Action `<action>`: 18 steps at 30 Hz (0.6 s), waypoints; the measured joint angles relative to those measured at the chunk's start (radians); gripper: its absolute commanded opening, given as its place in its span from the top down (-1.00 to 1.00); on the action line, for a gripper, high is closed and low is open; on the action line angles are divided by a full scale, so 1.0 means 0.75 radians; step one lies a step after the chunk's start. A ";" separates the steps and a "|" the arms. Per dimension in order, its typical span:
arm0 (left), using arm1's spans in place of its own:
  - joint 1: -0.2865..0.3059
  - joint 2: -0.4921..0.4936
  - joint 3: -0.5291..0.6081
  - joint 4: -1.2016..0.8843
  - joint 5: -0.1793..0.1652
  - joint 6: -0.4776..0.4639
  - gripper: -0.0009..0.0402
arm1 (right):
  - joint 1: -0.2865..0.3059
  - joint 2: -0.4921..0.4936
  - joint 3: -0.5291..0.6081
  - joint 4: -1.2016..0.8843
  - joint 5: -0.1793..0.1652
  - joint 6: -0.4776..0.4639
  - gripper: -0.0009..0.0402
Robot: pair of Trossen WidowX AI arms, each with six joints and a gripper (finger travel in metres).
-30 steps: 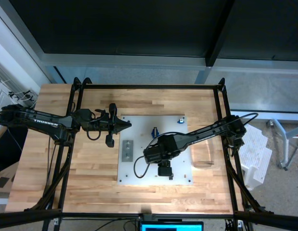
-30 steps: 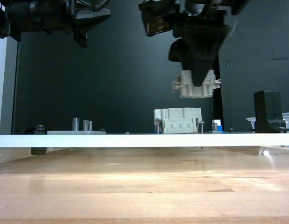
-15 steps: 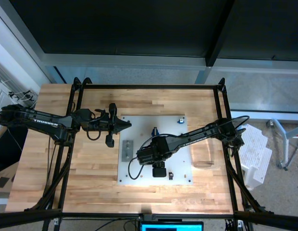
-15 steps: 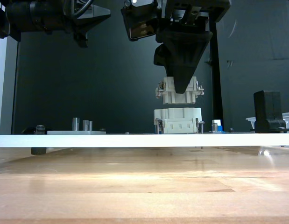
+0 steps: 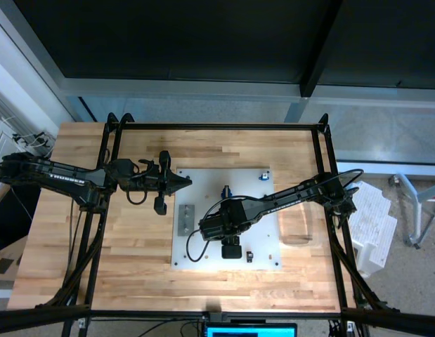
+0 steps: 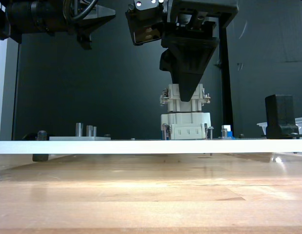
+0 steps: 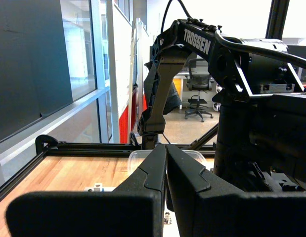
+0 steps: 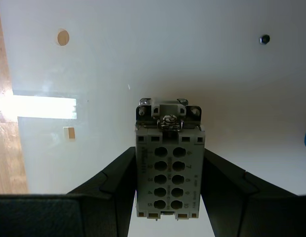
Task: Pick the HAN10E connector and install on the hub
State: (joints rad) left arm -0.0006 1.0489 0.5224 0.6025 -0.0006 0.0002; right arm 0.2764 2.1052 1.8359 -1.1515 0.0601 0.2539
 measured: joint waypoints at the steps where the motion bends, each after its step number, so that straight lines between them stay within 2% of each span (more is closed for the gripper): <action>1: 0.000 0.000 0.001 0.000 -0.001 0.000 0.96 | 0.000 -0.001 -0.008 0.007 0.000 -0.001 0.84; 18: 0.001 0.000 0.000 0.001 0.000 0.000 0.96 | -0.002 -0.008 -0.085 0.077 -0.001 0.000 0.84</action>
State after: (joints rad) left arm -0.0002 1.0489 0.5224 0.6029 -0.0006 0.0002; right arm 0.2752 2.0991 1.7721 -1.0935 0.0597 0.2539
